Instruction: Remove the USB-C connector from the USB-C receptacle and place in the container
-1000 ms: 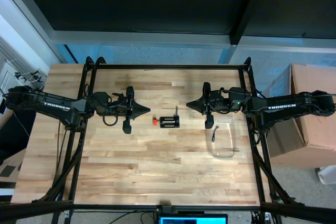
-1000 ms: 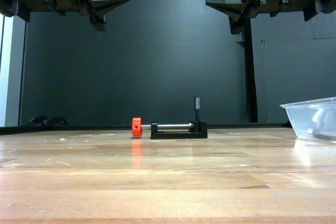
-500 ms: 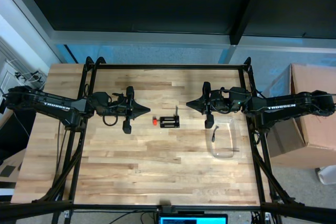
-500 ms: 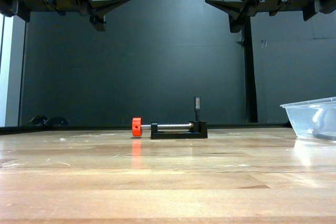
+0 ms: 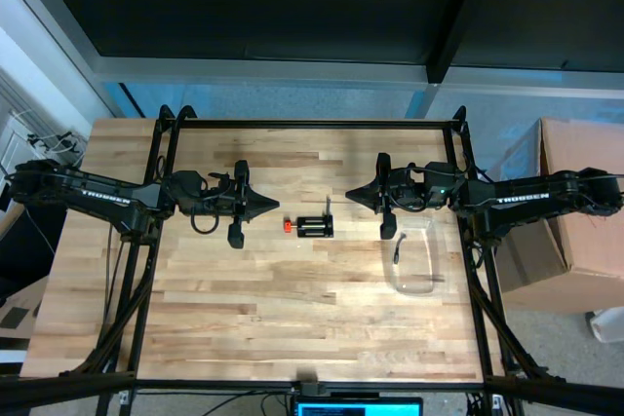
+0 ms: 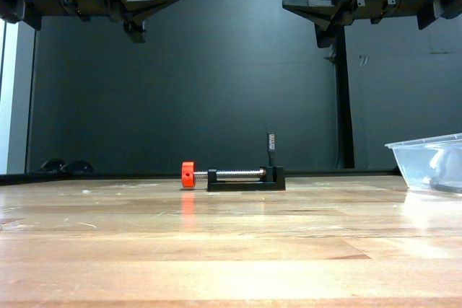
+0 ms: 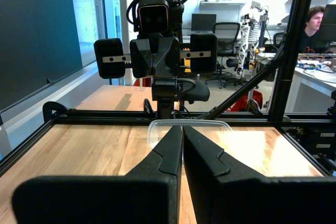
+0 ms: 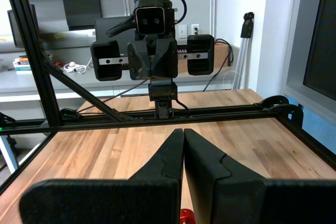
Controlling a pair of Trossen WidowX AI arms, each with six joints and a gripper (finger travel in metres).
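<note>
The USB-C connector (image 5: 398, 253) looks to be out of its seat: a small dark piece with a short curl of lead lies free inside the clear container (image 5: 417, 290), touching the floor near the wall on the vise's side. From the low view its shape behind the plastic cannot be made out. The USB-C receptacle (image 6: 271, 143), as I read it, is the thin strip standing upright in the black vise (image 5: 316, 228) with the red knob (image 6: 188, 174) — clamped there, I would judge, so it cannot shift when a plug is pulled.

The right gripper (image 5: 352, 194) hangs well above the table (image 5: 244, 319), between vise and container, pointing inward. Its fingers (image 8: 173, 153) are pressed together with nothing between them. The left gripper (image 5: 274, 208) mirrors it on the other side of the vise, equally high, fingers (image 7: 170, 148) closed on nothing.

Both arms sit level and apart from everything — a parked posture, I'd say, fitting a task that looks finished.
</note>
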